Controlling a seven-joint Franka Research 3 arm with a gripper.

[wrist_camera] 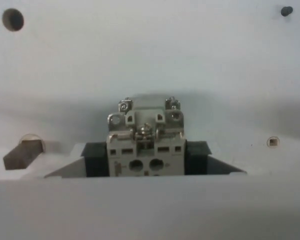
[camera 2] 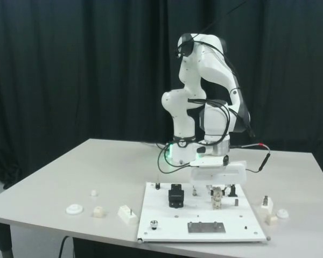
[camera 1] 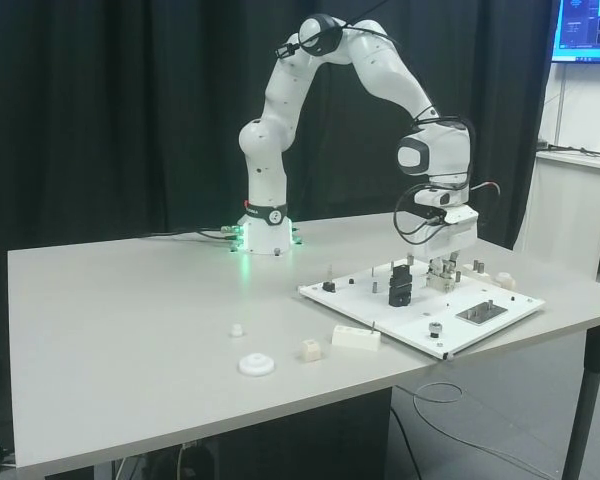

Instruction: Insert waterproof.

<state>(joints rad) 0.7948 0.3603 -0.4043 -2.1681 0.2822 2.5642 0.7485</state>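
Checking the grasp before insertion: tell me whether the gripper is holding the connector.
Holding it: in the wrist view the connector sits clamped between the gripper black fingers.

- Arm (camera 1: 365,60): glossy white plastic shell
- Board (camera 2: 167,228): smooth, matt white
- Connector (wrist_camera: 145,145): matt pale plastic body with shiny metal screws and clamps
- Plate (camera 2: 206,227): grey brushed metal
- Table (camera 1: 130,310): smooth, matt grey
- Curtain (camera 2: 70,70): black cloth
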